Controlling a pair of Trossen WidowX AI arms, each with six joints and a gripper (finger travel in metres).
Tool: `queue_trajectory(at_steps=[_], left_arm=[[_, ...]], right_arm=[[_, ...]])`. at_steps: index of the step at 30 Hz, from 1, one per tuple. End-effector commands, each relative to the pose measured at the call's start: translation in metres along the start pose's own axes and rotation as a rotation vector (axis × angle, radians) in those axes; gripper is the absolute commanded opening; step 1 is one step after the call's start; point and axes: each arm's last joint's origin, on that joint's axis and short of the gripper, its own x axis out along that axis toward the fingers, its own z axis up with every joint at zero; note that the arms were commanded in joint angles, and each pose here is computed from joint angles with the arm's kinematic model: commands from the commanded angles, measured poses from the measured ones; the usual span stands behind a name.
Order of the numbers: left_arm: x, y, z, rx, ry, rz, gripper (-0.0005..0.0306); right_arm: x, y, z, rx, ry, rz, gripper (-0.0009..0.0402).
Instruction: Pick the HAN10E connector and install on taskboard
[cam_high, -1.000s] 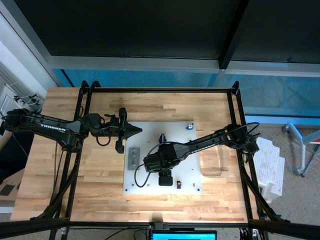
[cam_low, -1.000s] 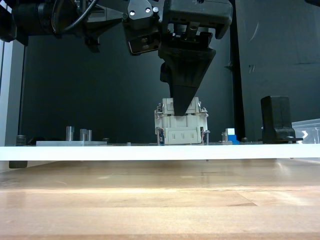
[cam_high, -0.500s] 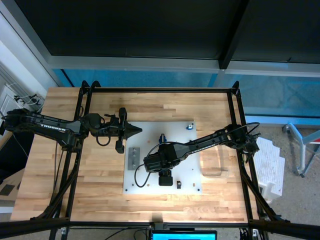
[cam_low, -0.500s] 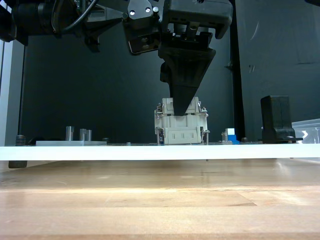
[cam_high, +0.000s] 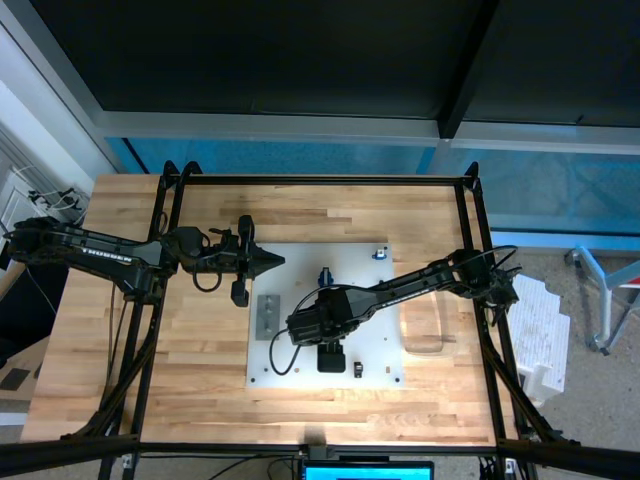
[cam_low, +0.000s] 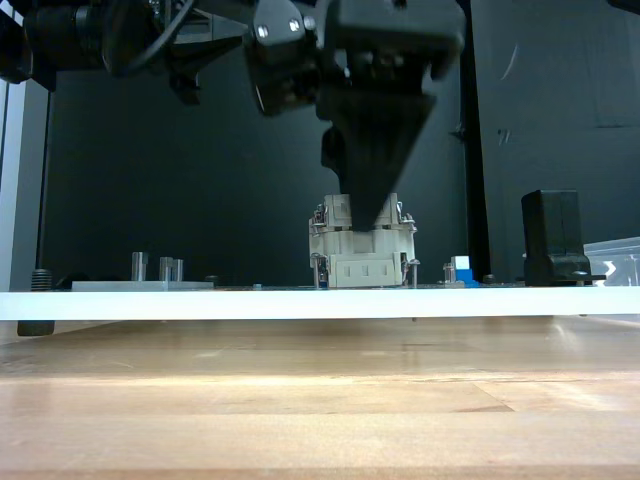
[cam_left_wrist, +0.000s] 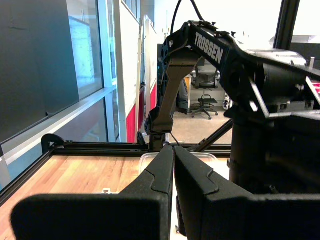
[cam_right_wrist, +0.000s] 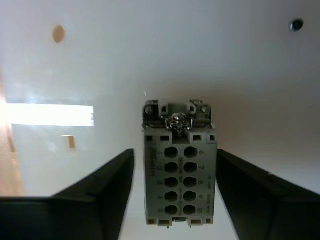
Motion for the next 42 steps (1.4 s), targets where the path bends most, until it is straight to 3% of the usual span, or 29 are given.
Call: queue_trajectory(at_steps=[1, 5, 8, 11, 15, 22, 26, 34, 42], left_arm=[[0.000, 0.000, 0.000, 0.000, 0.000, 0.000, 0.0001], [0.000, 0.000, 0.000, 0.000, 0.000, 0.000, 0.0001], [0.000, 0.000, 0.000, 0.000, 0.000, 0.000, 0.0001], [0.000, 0.000, 0.000, 0.000, 0.000, 0.000, 0.0001], [0.000, 0.000, 0.000, 0.000, 0.000, 0.000, 0.0001], [0.000, 0.000, 0.000, 0.000, 0.000, 0.000, 0.0001], [0.000, 0.000, 0.000, 0.000, 0.000, 0.000, 0.0001], [0.000, 0.000, 0.000, 0.000, 0.000, 0.000, 0.0001], [0.000, 0.000, 0.000, 0.000, 0.000, 0.000, 0.0001]], right_arm=[[-0.009, 0.001, 0.001, 0.000, -0.019, 0.003, 0.0302], [-0.016, 0.000, -0.001, 0.000, -0.022, -0.007, 0.0344], [-0.027, -0.002, -0.003, 0.001, -0.035, -0.005, 0.0353], [-0.040, -0.003, -0.006, 0.001, -0.058, -0.003, 0.0349], [-0.051, -0.005, -0.010, 0.001, -0.061, -0.023, 0.0334], [-0.051, -0.004, -0.011, -0.001, -0.056, -0.026, 0.0310], [-0.057, -0.003, -0.011, -0.002, -0.079, -0.009, 0.0299], [-0.089, -0.020, -0.027, -0.018, -0.237, 0.013, 0.0232], [-0.115, -0.050, -0.065, 0.031, -0.415, 0.033, 0.0111]])
